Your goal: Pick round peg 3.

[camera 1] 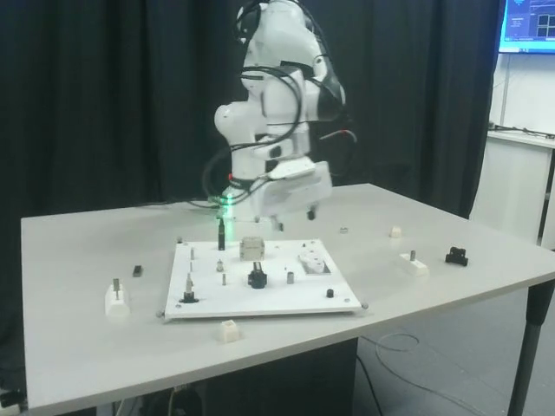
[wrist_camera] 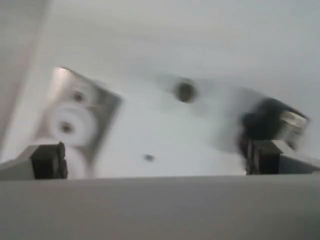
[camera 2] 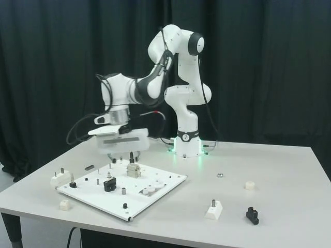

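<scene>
Gripper (wrist_camera: 155, 160) wide open, holding nothing, hovering above board (camera 2: 155, 199) rear edge. Pegs stand upright approx. 6 o'clock below (which is peg 3: can't tell).

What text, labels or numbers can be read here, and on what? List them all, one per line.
None can be read.
The monitor screen at the edge of the first room view shows lines of text, too small to read.
The flat white assembly board and the white robot arm show no legible marking.

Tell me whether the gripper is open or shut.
Open: in the wrist view the gripper's two fingers stand far apart, with nothing between them.
</scene>
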Tool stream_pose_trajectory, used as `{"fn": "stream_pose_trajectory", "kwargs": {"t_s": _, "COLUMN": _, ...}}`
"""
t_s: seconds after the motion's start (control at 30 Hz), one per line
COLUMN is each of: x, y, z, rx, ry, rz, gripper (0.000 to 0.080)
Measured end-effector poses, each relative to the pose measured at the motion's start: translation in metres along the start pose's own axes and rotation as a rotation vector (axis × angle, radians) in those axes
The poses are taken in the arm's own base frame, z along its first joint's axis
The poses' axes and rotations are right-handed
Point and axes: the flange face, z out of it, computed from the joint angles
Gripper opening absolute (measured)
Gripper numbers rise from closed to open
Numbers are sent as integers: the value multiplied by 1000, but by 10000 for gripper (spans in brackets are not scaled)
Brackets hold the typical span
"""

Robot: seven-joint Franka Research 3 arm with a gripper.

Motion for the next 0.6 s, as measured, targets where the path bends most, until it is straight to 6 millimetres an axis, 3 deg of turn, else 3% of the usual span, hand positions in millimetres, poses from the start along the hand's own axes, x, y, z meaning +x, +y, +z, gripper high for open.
{"fn": "stream_pose_trajectory", "kwargs": {"t_s": 0.6, "x": -72, "y": -133, "z": 29, "rx": -20, "ry": -40, "rz": -17, "gripper": 800}}
